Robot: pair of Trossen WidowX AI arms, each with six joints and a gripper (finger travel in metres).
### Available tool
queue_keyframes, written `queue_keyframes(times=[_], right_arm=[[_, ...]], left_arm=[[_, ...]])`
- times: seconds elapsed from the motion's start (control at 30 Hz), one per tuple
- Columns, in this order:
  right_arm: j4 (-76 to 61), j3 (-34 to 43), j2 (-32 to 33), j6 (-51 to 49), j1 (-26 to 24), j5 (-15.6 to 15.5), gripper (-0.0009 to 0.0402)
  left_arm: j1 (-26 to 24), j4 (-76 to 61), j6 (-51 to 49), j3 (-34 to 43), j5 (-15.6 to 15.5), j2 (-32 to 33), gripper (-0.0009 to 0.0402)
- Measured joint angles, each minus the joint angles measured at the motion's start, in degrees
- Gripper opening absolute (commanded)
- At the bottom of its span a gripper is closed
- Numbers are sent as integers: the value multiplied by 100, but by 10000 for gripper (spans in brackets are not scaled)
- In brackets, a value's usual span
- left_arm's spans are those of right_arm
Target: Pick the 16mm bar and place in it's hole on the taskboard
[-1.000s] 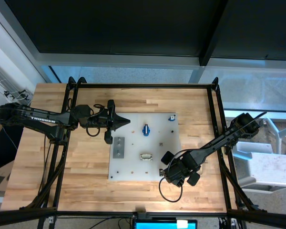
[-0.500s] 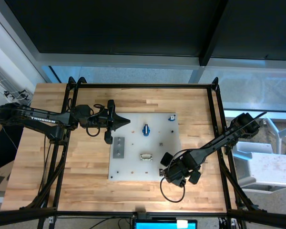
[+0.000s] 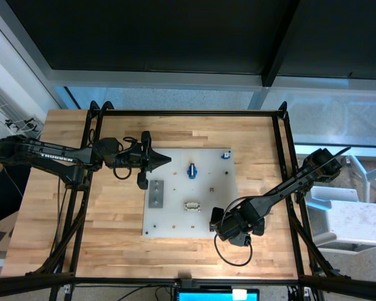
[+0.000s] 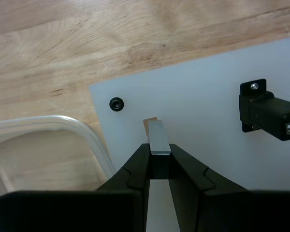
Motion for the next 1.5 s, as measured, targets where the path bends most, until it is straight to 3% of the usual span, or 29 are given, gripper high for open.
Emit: queue_keyframes(times=[0.53,1.5], right_arm=[[-35,0,0,-798,87,15,0],[144,-4,173,-1067,181,-160,0]], left_arm=[[0,2,-2,0,0,0,0],[0,-2,-2,0,0,0,0]])
